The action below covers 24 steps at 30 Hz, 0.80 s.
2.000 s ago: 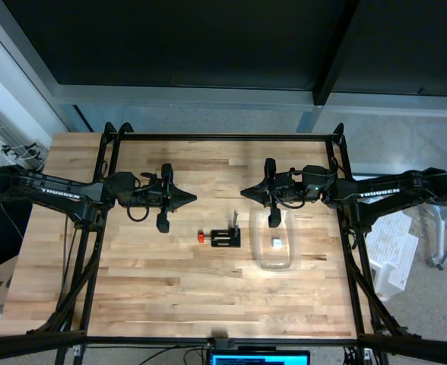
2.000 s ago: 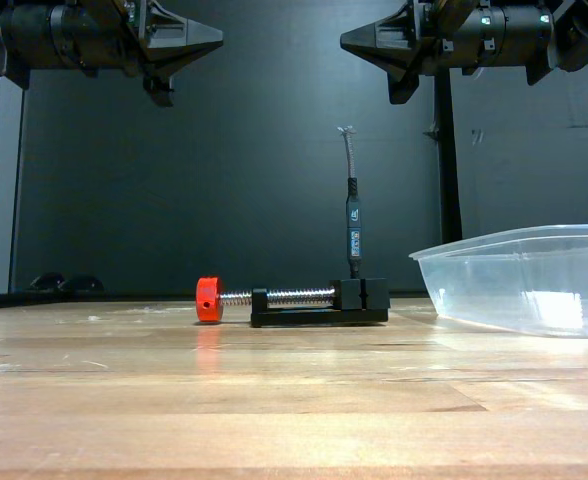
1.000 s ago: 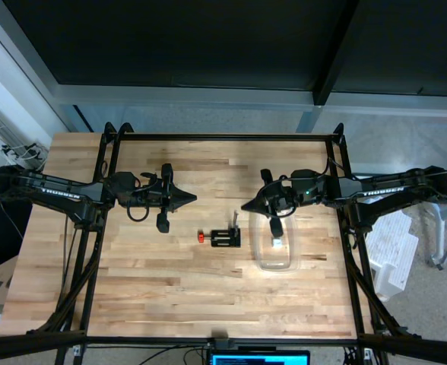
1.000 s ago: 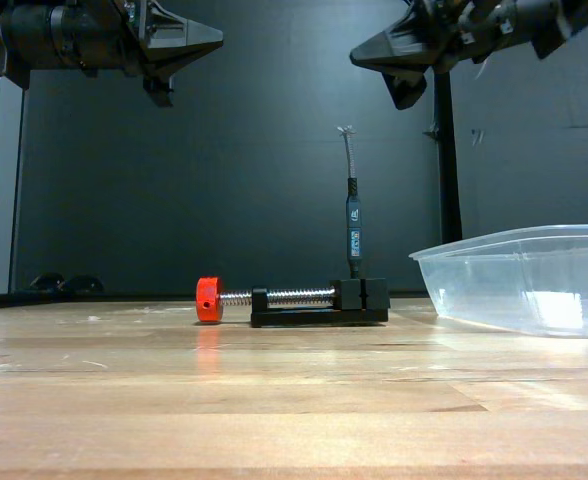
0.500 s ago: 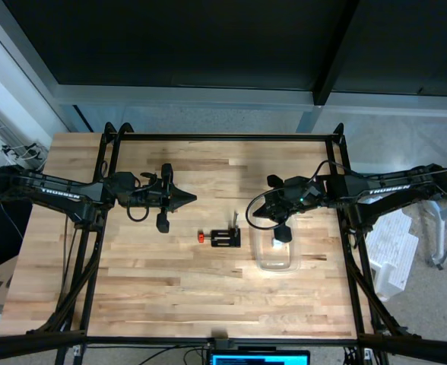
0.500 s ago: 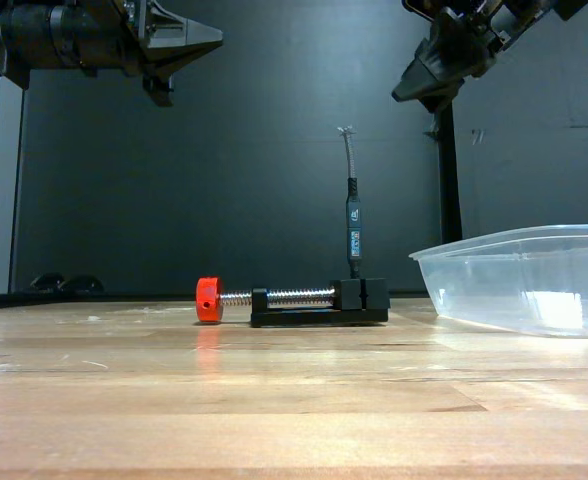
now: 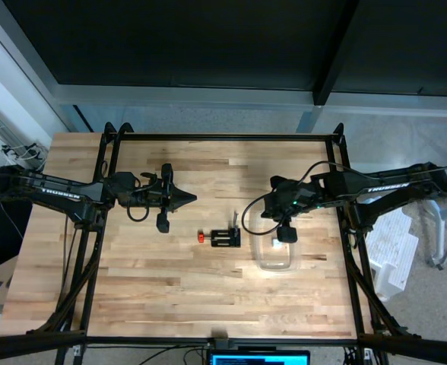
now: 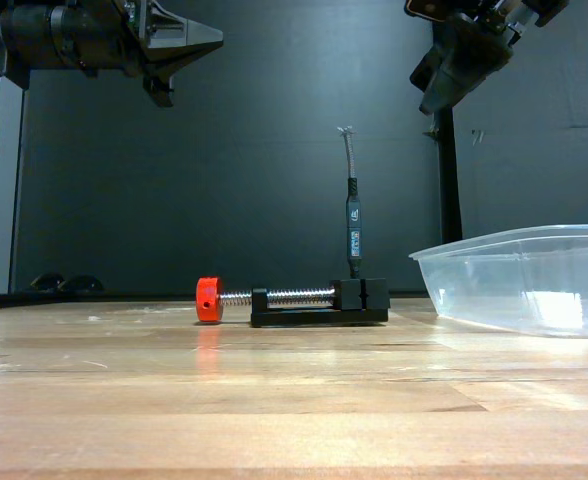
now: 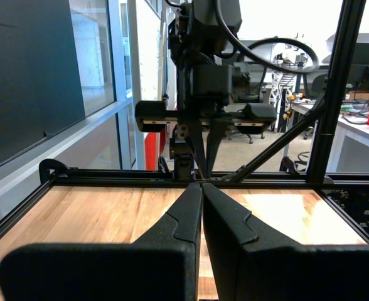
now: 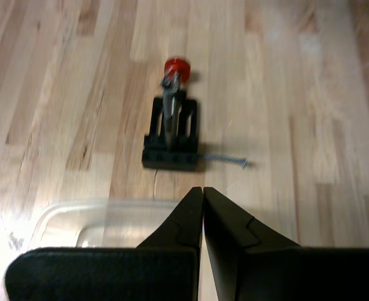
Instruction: Remove the USB-C connector from taskboard and place in the container
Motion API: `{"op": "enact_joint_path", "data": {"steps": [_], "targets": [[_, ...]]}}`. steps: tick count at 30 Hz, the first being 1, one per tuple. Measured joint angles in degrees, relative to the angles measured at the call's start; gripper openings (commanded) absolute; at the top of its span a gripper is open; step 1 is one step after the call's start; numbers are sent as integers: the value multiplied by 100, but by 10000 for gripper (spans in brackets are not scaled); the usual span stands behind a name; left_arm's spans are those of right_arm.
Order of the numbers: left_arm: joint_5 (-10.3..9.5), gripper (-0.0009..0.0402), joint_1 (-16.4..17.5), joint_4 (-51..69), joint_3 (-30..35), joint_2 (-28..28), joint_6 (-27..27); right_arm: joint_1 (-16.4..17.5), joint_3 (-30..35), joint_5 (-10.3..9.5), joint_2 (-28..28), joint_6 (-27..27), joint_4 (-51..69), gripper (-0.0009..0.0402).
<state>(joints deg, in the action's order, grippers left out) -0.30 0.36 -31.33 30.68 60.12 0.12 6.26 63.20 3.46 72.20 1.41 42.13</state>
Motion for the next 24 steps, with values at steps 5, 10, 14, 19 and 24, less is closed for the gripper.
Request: {"op": "enact_joint_path", "data": {"steps": [5,10,14,19,24], "targets": [[0,0,0,0,2,-2,0,85,341,37,483,136,337,0],[0,0,0,0,0,-2,0,181,629,210,911,205,485,2],[0,0,0,0,0,-2,0,254,787,299,1204,348,498,33],[0,0,0,0,0,-2,0,315,1027,343,1547,542,501,100],[0,0,0,0,0,-2,0,334,1211,350,1827,708,498,151]]}}
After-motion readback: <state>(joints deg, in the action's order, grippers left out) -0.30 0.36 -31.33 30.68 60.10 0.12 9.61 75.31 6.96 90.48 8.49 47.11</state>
